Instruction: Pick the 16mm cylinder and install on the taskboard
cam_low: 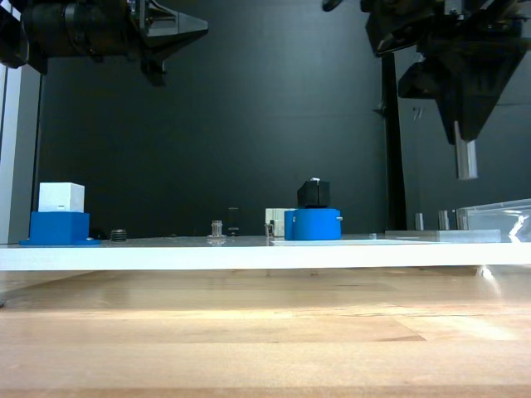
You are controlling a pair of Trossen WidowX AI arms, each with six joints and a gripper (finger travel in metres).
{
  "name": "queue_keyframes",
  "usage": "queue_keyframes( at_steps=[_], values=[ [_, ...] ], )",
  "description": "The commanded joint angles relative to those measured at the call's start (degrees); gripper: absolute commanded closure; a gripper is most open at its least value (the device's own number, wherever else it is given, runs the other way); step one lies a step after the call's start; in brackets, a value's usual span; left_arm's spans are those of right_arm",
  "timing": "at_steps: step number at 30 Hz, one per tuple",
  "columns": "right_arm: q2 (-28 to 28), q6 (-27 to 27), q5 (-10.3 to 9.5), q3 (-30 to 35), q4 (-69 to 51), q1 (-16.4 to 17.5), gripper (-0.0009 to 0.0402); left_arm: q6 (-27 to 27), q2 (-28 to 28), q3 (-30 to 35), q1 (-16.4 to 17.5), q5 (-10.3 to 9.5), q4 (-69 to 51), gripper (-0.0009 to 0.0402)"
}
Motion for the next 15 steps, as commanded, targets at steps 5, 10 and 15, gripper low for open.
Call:
queue_keyframes(
  at_steps=[5,10,15],
  values=[
    [4.8,0.1,0.02,4.7,-0.1,-1.0,0.0381,0.0,0.0,0.0,0.0,0.00,0.0,0.0393],
    [8.0,-0.4,0.04,7.7,0.0,-1.5,0.0381,0.0,0.0,0.0,0.0,0.00,0.0,0.0393],
    [10.2,-0.4,0.00,9.8,0.1,-1.7,0.0381,0.0,0.0,0.0,0.0,0.00,0.0,0.0393]
  ],
)
